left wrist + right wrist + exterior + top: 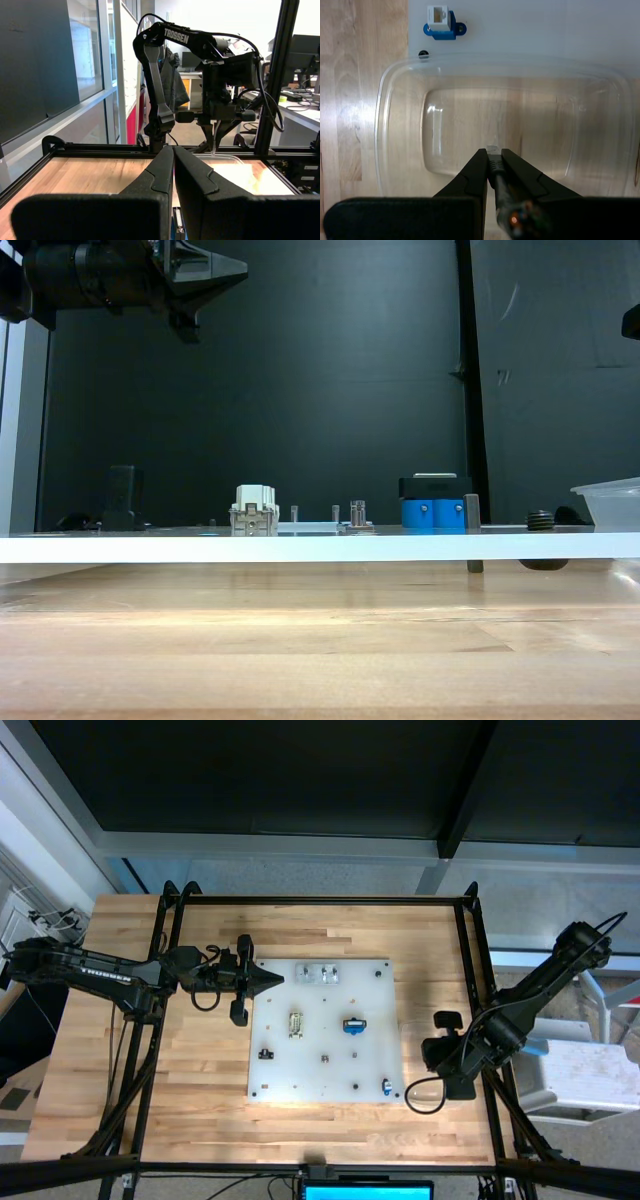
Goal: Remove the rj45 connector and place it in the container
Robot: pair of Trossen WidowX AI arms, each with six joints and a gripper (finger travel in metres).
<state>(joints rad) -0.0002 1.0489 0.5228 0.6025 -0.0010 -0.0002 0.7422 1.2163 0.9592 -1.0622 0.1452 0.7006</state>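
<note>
**Right gripper** [493, 152]: fingers clamped on the rj45 connector [495, 168]. In the high view it sits at the right of the frame [447, 1065], just off the right edge of the white board [320, 1065].

**rj45 connector**: a small plug, clear at the tip and dark behind, with a short cut cable stub trailing from it. It is pinched between the two fingertips and hangs over the inside of the container [400, 130]. Contact with the tray floor cannot be judged.

**Container**: a clear shallow tray with rounded corners that rests on the wooden table [200, 1100]. One long side lies just beside the board's edge. In the low view it is at the far right of the frame [610, 502].

**Blue-mounted white socket** [440, 22]: sits on the board near the container's corner.

**Left gripper** [173, 159]: fingers pressed together, holding nothing. It is raised over the board's left edge, left of centre in the high view [274, 979] and upper left in the low view [236, 274].

**Board fittings**: a bright-blue block connector [352, 1026] and a beige connector [296, 1024].
</note>
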